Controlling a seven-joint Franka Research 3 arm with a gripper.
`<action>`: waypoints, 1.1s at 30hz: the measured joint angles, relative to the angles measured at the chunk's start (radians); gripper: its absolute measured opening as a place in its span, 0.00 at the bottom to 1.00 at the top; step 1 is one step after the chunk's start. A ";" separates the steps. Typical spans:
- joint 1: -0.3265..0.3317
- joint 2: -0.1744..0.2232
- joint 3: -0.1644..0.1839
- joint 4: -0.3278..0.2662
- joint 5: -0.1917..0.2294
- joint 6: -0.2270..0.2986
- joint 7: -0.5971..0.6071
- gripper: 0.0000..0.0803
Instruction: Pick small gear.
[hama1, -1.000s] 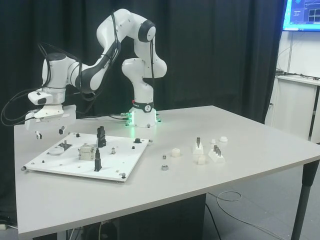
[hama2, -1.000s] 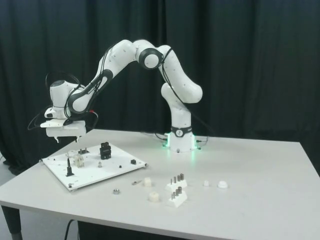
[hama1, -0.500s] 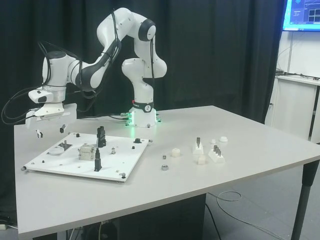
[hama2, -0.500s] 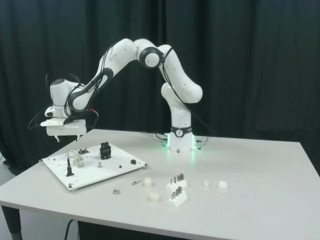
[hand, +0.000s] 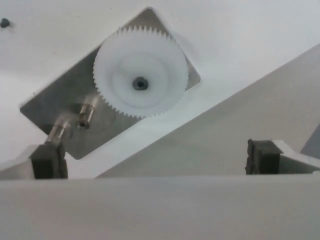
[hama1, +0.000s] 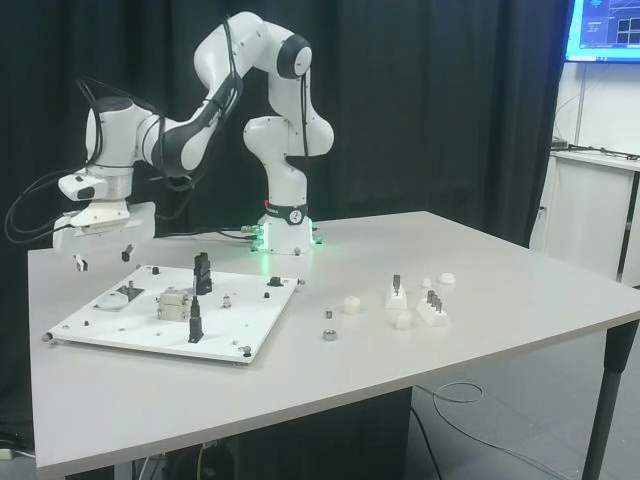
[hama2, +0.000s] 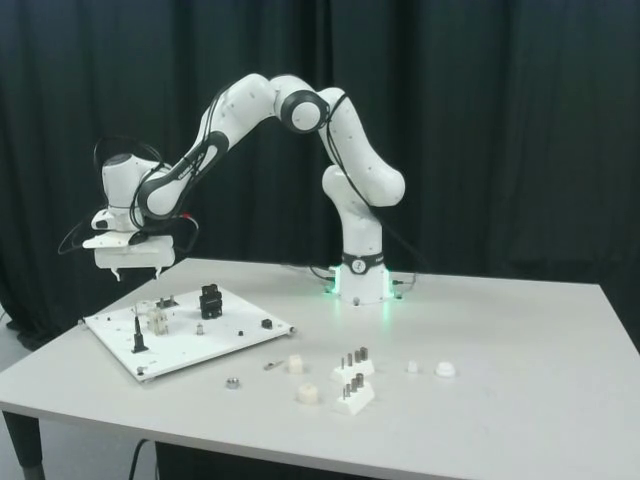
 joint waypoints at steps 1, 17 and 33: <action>0.000 -0.001 0.000 0.000 0.000 -0.002 0.000 1.00; 0.024 -0.068 0.000 -0.035 0.003 -0.168 0.012 1.00; 0.189 -0.322 0.001 -0.226 0.047 -0.218 0.121 1.00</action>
